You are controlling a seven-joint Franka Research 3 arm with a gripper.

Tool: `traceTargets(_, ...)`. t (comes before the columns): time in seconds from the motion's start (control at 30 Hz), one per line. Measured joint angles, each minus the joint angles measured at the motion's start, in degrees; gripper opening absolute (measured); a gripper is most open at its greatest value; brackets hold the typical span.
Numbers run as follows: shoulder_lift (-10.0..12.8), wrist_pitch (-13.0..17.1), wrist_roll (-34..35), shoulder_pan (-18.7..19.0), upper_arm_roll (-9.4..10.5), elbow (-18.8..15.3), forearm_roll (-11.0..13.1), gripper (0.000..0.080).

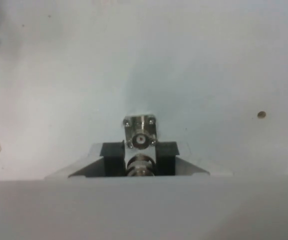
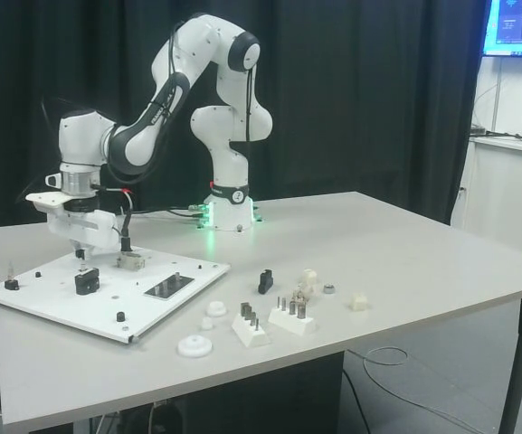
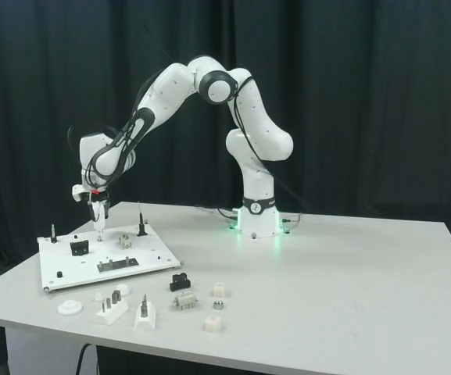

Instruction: Insert BNC.

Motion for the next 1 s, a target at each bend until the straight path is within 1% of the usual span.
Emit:
traceTargets(0.33,0.0,1.8,-0.2,0.0,0.00,-1.2,0.0,0.0125)
traceTargets(0.67,0.0,2.7,-0.2,0.0,0.12,-1.4,0.0,0.0125)
traceTargets(1.0,0.1,3.6,-0.2,0.0,0.67,-1.4,1.6,0.0125)
